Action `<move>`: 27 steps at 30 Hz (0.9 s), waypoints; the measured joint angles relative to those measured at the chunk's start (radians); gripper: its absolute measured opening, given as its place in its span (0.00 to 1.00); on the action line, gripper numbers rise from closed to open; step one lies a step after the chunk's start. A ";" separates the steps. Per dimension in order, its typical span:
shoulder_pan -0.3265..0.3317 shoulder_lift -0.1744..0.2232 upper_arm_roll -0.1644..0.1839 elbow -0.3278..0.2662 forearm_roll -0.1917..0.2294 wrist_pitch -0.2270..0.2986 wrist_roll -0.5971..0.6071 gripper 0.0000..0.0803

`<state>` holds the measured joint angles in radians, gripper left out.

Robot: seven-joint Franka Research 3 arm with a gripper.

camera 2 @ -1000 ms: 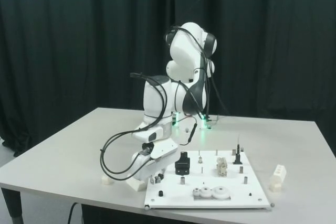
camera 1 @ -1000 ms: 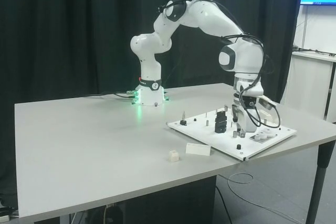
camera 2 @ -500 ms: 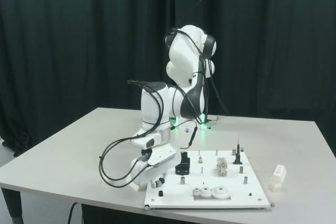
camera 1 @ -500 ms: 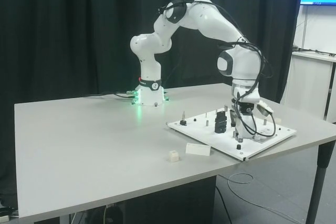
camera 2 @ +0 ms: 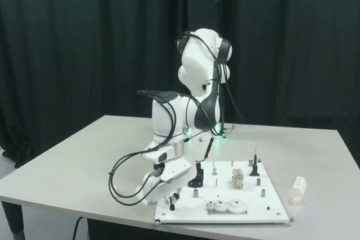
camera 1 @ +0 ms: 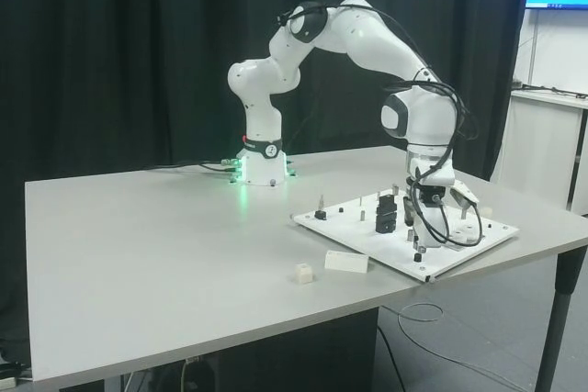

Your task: Insert bolt 4.

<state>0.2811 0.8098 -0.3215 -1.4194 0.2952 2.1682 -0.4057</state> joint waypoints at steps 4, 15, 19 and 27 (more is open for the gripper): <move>0.000 0.002 0.002 0.000 0.003 0.000 0.000 0.28; 0.000 0.009 0.004 0.000 0.010 0.000 0.000 0.28; 0.000 0.010 0.004 0.000 0.011 0.000 0.000 0.28; 0.000 0.012 0.004 0.000 0.011 0.000 0.002 0.28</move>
